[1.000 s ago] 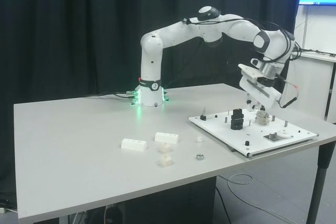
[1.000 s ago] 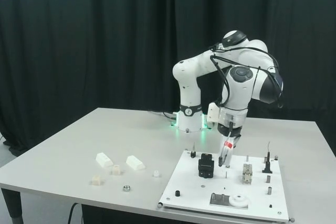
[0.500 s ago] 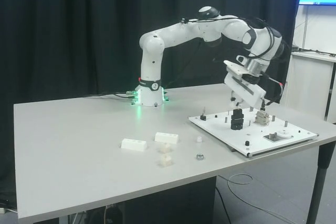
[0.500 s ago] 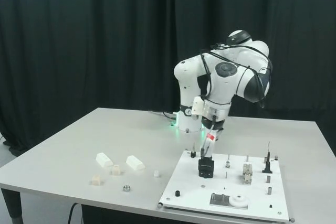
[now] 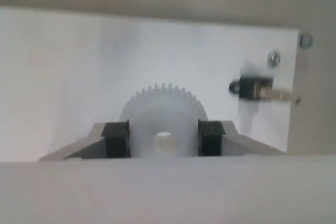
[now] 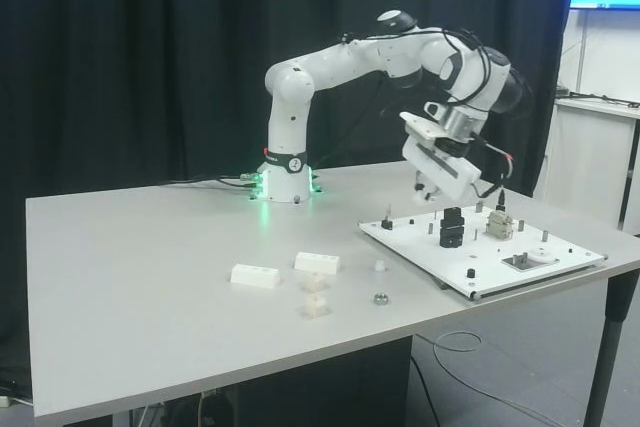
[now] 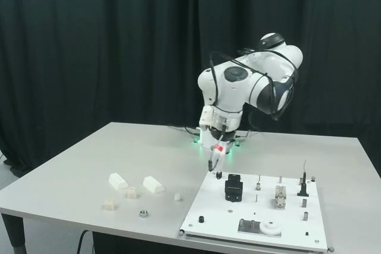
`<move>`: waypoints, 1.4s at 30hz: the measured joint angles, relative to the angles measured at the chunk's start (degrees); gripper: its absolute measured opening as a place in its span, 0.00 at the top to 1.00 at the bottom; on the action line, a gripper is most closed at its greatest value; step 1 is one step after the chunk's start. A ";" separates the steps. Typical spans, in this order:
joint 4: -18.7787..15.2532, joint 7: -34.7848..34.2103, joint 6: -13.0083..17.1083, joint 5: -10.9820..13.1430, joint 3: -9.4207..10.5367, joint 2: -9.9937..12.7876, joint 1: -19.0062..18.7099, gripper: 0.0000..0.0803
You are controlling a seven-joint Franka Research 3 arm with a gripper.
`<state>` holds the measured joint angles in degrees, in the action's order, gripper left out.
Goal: Place medium gear.
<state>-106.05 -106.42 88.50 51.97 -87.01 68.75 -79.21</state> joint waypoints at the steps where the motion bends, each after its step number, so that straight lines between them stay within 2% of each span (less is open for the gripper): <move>1: -0.62 0.84 0.31 -0.20 -0.12 0.00 -0.02 0.66; 16: -11.12 14.61 7.40 -1.10 -0.48 0.10 -0.26 0.66; 25: -16.91 17.37 11.71 -0.30 -0.28 0.34 -1.62 0.66; 33: -22.39 18.85 17.35 3.23 0.36 0.36 -3.35 0.66; 42: -27.77 21.64 23.94 8.93 2.12 0.36 -4.49 0.66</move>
<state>-133.82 -84.77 112.44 60.90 -84.89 69.11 -83.70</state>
